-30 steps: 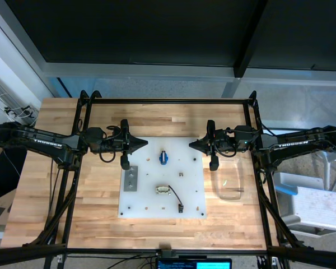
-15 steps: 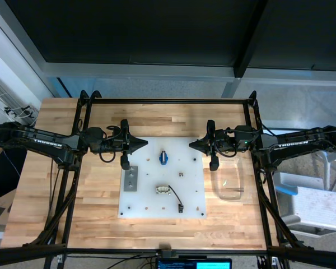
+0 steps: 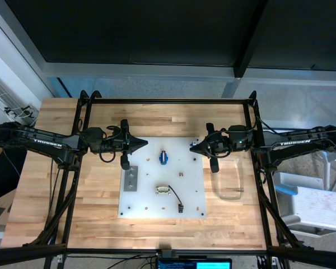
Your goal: Remove the USB connector from the USB hub and place in the container
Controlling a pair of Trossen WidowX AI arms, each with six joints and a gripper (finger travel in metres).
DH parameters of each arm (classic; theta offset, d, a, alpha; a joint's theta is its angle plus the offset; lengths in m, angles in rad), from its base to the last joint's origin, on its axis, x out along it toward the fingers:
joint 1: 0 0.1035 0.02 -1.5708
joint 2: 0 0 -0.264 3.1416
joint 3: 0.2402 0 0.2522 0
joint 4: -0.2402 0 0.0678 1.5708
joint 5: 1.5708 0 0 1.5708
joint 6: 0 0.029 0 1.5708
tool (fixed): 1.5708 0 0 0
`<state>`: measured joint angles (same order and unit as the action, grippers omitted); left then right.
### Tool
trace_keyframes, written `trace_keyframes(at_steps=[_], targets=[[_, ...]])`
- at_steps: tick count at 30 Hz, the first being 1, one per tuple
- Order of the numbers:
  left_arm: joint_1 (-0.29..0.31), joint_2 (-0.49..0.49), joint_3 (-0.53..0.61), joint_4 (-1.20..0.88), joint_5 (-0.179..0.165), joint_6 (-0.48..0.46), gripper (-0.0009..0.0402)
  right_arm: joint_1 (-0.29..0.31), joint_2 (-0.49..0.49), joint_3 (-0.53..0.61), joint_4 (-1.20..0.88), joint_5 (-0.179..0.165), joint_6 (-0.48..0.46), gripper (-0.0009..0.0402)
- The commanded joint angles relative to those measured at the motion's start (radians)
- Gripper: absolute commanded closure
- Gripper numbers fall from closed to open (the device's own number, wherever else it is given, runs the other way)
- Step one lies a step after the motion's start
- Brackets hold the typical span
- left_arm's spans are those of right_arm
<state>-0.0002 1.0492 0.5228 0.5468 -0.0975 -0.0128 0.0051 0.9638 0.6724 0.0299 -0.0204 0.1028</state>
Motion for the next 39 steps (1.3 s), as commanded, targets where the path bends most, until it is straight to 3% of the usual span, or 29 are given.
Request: trace_keyframes(at_steps=[1,15,21,26,32,39], targets=[[0.000,0.000,0.000,0.000,0.000,0.000,0.0392,0.008,0.002,0.058,-0.154,0.000,0.016,0.0393],[0.000,0.000,0.000,0.000,0.000,0.000,0.0392,0.052,0.086,0.320,-0.695,0.001,0.098,0.0393],[0.000,0.000,0.000,0.000,0.000,0.000,0.0392,0.124,0.134,0.396,-0.837,0.005,0.174,0.0393],[0.000,0.000,0.000,0.000,0.000,0.000,0.0392,0.210,0.184,0.441,-0.921,0.079,0.229,0.0393],[0.000,0.000,0.000,0.000,0.000,0.000,0.0392,0.293,0.254,0.508,-0.975,0.083,0.301,0.0393],[0.000,0.000,0.000,0.000,0.000,0.000,0.0392,0.369,0.356,0.605,-1.048,0.130,0.328,0.0393]])
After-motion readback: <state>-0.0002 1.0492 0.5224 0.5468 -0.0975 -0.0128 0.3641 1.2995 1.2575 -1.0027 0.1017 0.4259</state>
